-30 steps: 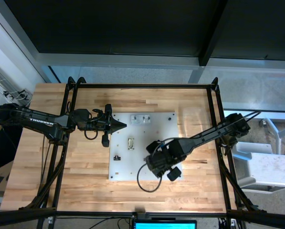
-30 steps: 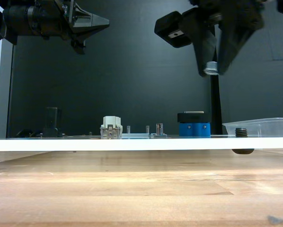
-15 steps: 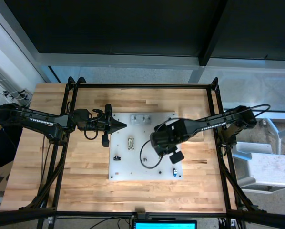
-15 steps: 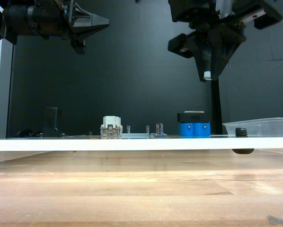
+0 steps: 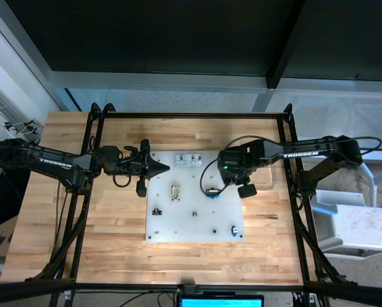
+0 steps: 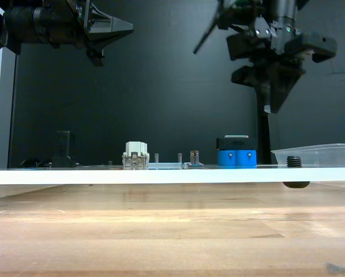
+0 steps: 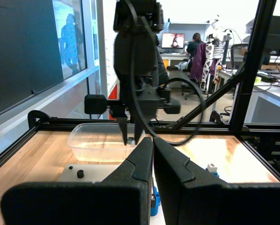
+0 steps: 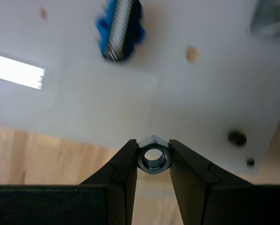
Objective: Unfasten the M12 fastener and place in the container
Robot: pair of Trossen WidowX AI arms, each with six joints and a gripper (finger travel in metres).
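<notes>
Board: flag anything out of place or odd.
Nothing stands out. The nut is off its bare stud, held by the right gripper above the board's far right; the left gripper hangs over its left edge.

The right gripper [image 6: 269, 107] with the nut [image 8: 153, 158] has left the board's [image 5: 178, 220] near right corner. It now hangs near the container [image 6: 319, 151].

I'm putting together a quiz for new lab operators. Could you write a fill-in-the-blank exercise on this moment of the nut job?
1. The right gripper is shut on the silver ____, above the white board.
2. The black stud shows bare ribs, so nothing sits ____ it.
3. The left gripper hangs over the board's ____ side, holding nothing.
4. The clear ____ does not yet hold what the right gripper carries.
Missing words: nut; on; left; container.
</notes>
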